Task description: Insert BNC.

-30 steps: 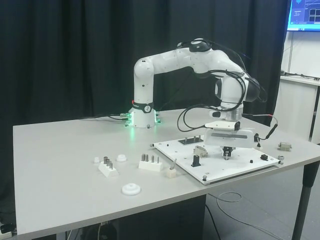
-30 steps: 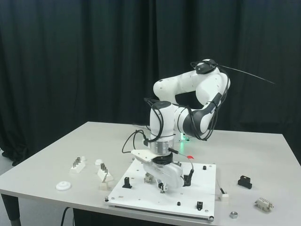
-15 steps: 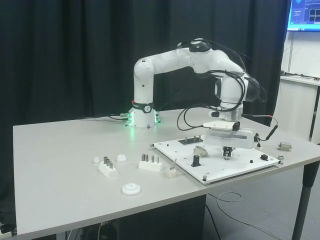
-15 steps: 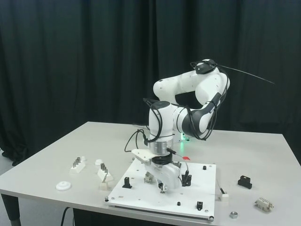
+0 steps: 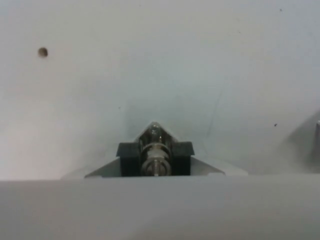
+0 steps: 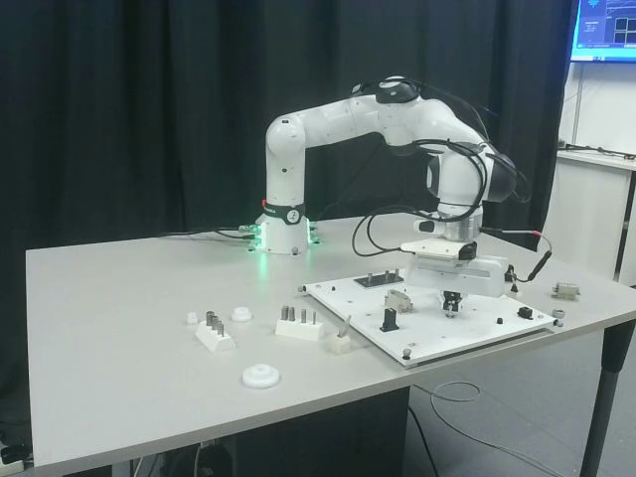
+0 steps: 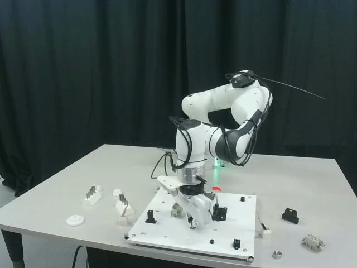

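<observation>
In the wrist view my gripper (image 5: 156, 156) is shut on the BNC plug (image 5: 155, 166), a grey metal barrel held between two black pads (image 5: 128, 158). The plug hangs just above the white board (image 5: 150, 75), pointing down at it. In the first room view the gripper (image 6: 453, 304) stands low over the middle of the board (image 6: 437, 338). From the second room view the gripper (image 7: 192, 223) is also seen close above the board (image 7: 167, 235). No socket for the plug can be seen under it.
A black bracket (image 6: 390, 319) and a black mount (image 7: 221, 213) stand on the board near the hand. White fixtures with grey pins (image 6: 214, 331) and a white disc (image 6: 260, 376) lie left of the board. A black part (image 7: 289, 215) and a grey connector (image 7: 313, 241) lie right of it.
The hand has turned about its vertical axis over the board, looking narrower in the second room view. The plug stays held at about the same height.
</observation>
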